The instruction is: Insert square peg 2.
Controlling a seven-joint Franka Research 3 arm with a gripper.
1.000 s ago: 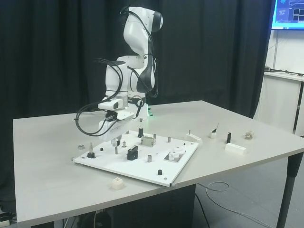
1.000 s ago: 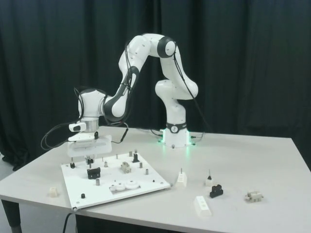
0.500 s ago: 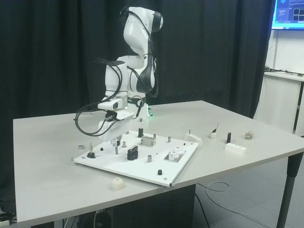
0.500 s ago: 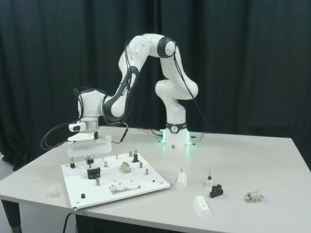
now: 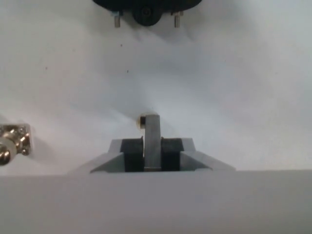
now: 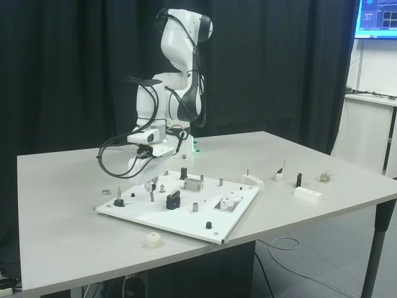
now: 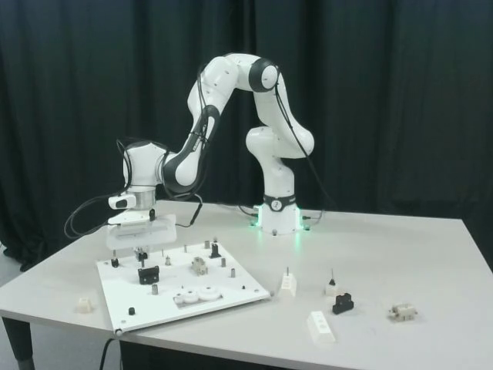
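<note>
- I am holding the square peg [image 5: 151,141] between the two black pads [image 5: 131,155] of the gripper [image 5: 151,155]; the peg's lower tip is touching, or nearly touching, the white board [image 5: 234,87].
- I am judging it a small, stiff metal bar, light and smooth-sided, so it could slip or tilt if I press down off-line; the grip on its upper shaft looks right to me.
- In the room views the gripper [image 6: 151,180] is sitting low over the board's [image 6: 236,214] far-left part on the grey table [image 6: 56,217].
- I am seeing no containers; the board [image 7: 231,297] is carrying small fixtures, a black block [image 6: 172,200] and white gears [image 7: 197,294] among them.
</note>
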